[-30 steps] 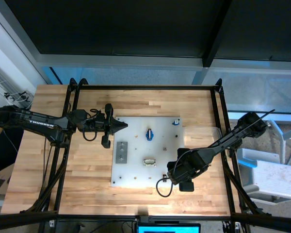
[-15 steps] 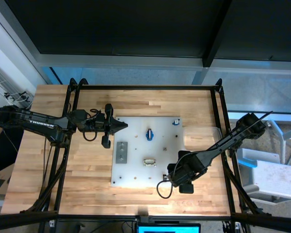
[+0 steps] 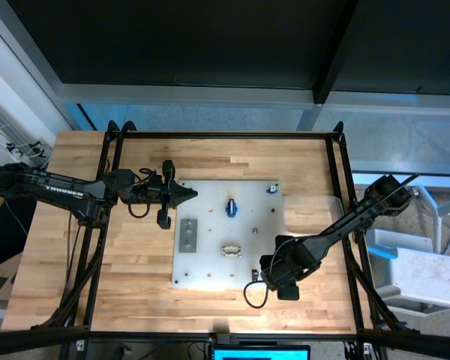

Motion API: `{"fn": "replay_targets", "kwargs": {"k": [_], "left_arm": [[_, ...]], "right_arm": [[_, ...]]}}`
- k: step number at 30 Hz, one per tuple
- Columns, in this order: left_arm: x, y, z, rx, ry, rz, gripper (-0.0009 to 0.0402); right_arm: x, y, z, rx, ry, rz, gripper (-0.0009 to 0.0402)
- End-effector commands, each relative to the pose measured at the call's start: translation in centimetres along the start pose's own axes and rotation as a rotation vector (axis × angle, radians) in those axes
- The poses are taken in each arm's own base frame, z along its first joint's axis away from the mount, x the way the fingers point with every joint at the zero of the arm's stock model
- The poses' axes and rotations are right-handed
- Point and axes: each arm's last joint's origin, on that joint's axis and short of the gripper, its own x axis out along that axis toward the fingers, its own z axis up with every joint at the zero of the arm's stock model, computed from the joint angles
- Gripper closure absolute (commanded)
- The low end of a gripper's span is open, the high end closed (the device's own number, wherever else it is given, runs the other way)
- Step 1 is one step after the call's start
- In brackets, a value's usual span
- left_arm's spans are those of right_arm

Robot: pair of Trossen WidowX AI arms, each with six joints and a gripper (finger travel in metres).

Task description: Pick the 16mm bar from the taskboard and place it in the container

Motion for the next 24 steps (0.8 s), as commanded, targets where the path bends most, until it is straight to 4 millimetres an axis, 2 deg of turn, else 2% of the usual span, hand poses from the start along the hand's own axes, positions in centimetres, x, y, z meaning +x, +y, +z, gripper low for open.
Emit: {"fn": "replay_targets", "kwargs": {"k": [1,17,24], "left_arm": [[0.0,0.0,0.0,0.0,0.001,0.0,0.0393],[0.0,0.0,0.0,0.0,0.0,0.0,0.0393],[0.0,0.0,0.0,0.0,0.0,0.0,0.0393]], "right_arm": [[0.7,0.2,0.1,-0.006,0.012,-0.008,0.0137],[1.8,0.7,0.1,-0.016,0.008,-0.016,0.0138],[1.8,0.7,0.1,-0.017,0.009,-0.016,0.0162]]}}
